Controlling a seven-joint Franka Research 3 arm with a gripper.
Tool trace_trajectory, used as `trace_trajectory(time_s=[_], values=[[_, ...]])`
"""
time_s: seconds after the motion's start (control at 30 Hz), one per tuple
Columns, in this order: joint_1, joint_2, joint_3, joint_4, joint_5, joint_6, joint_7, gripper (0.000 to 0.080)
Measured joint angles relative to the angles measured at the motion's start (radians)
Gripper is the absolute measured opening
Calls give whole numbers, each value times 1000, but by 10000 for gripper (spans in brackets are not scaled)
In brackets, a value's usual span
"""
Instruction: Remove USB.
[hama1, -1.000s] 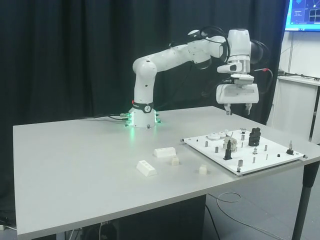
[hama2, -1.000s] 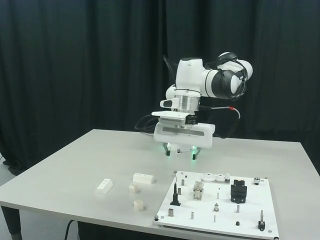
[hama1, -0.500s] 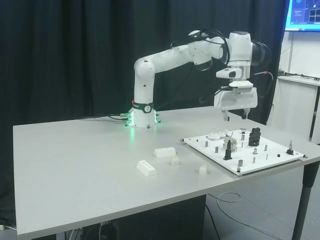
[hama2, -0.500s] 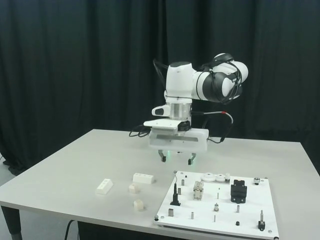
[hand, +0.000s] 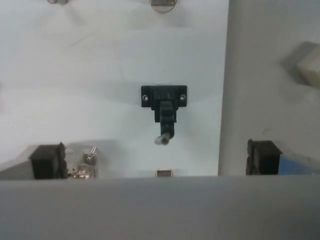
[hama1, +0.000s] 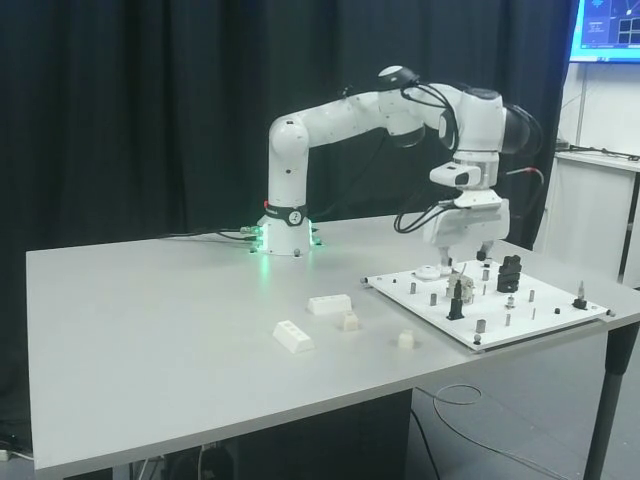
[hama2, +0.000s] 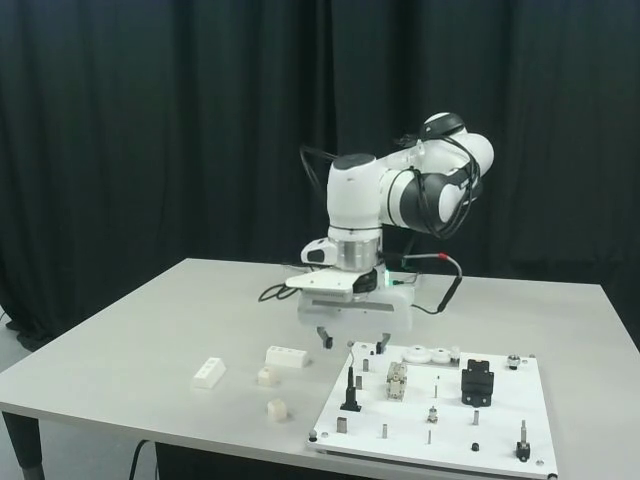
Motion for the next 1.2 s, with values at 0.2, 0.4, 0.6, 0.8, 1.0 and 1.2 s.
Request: trace_trajectory(time_s=[0.2, 0.4, 0.6, 0.8, 1.0, 1.2], values=[[0, 10, 16, 0, 3, 1, 0, 800], [0, 14, 31, -1, 7, 4, 3, 800], [-1, 15, 45, -2, 8, 17, 8, 800], [-3, 16, 56, -2, 9, 31, 18, 800], [-4, 16, 66, -3, 11, 47, 25, 800], [-6, 16, 72, -3, 13, 59, 28, 800]])
